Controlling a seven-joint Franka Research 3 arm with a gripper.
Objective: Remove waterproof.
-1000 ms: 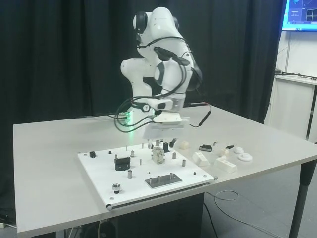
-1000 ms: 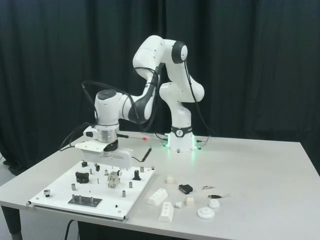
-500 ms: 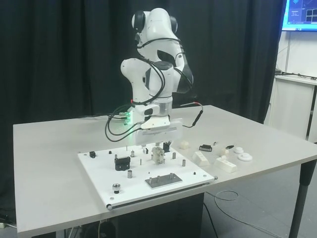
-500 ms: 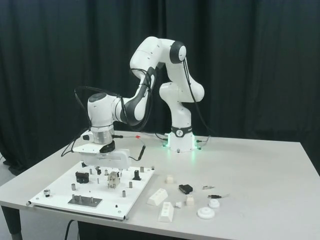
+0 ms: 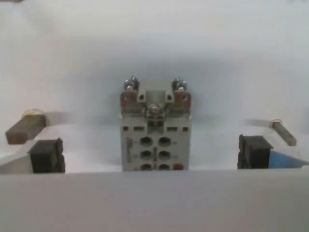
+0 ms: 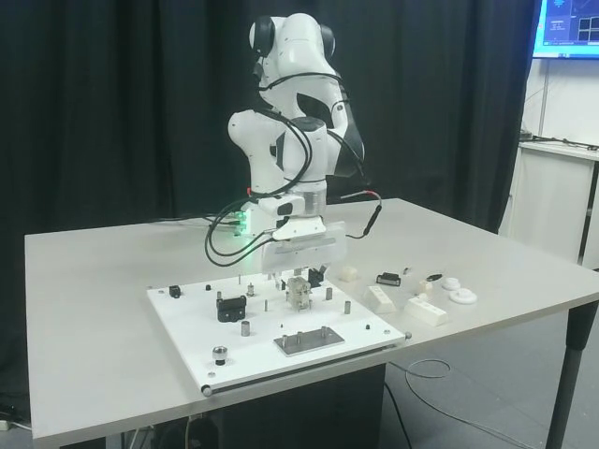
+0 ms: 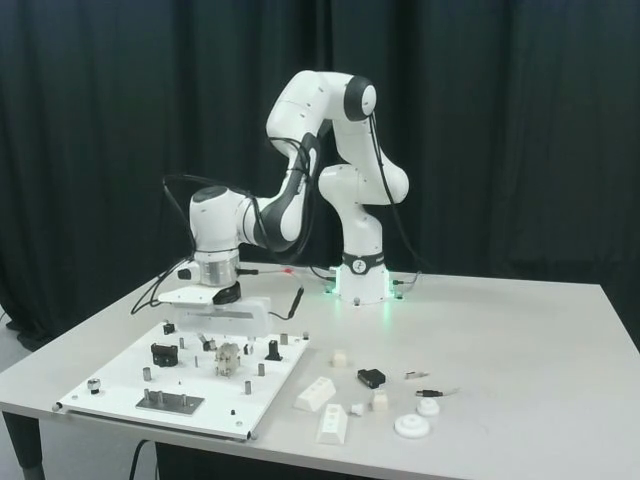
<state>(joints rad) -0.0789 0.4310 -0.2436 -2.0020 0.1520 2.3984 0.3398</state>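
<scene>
Black curtains behind; grey table [image 7: 520, 340] under me, with a white board [image 6: 271, 327] laid at its front edge. My base glows green at the foot.

My gripper [image 5: 149, 147] hangs over the middle of the board. In the wrist view my two black fingertips [image 5: 47, 155] stand wide apart, one on each side of a small grey block [image 5: 155, 130] with two screw terminals on top and a grid of round holes on its face. It stands upright on the board [image 6: 299, 292], between my fingers but touching neither. Whether this block is the waterproof part I cannot tell.

Around it on the board: short upright pegs [image 6: 245, 327], a black clamp-like piece [image 7: 164, 353], a black bracket [image 7: 273, 349], a grey metal plate [image 6: 308, 340] carrying pins near the front edge, and a small knurled cylinder [image 6: 220, 354] at the near corner. Two stub pegs [image 5: 26, 128] flank the block in the wrist view, outside my fingertips.

Off the board, on the bare table: white wedge-shaped pieces [image 7: 332, 423], a round white disc [image 7: 411, 427], a small black connector [image 7: 371, 377], and a few tiny parts too small to name.

My wrist housing [image 6: 301, 249] hides the board directly beneath it in both room views. A pale band of my own hardware [image 5: 154, 200] cuts off the block's lower part in the wrist view.
</scene>
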